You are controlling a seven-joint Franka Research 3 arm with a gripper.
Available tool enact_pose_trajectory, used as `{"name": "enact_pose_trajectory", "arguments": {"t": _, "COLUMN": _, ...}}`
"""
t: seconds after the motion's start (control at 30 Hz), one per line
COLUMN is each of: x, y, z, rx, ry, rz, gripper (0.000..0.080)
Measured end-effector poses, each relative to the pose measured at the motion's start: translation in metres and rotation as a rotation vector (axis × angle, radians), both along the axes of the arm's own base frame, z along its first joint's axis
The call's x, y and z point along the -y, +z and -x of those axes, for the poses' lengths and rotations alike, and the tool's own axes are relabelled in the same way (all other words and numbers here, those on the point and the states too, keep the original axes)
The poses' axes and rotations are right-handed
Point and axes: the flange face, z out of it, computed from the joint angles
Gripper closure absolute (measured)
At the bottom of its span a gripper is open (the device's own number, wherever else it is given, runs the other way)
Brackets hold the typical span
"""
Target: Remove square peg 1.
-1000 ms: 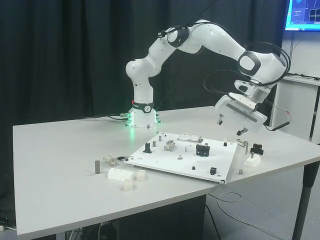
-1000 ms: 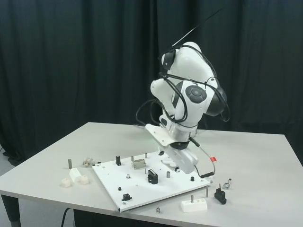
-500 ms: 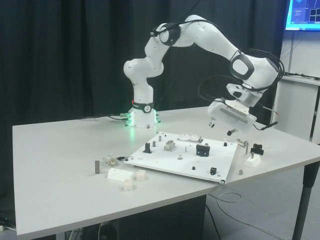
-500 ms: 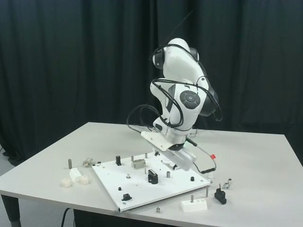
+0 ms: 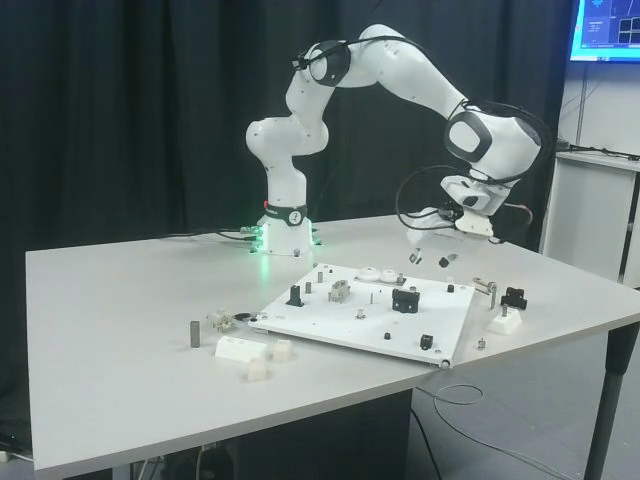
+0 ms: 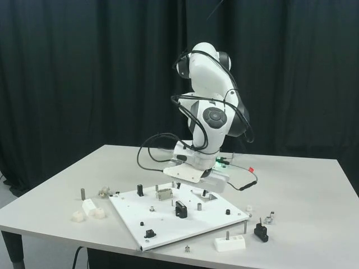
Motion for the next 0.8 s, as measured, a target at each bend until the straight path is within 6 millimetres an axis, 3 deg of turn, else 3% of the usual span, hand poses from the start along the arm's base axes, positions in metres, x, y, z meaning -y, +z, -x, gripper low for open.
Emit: {"name": "enact_pose_trajectory", "arguments": {"t": 0.8, "x": 0.068, "y": -0.015, "z": 0.028, "rx": -0.006, "ry": 0.163, "rz": -0.107, "gripper": 0.0003}}
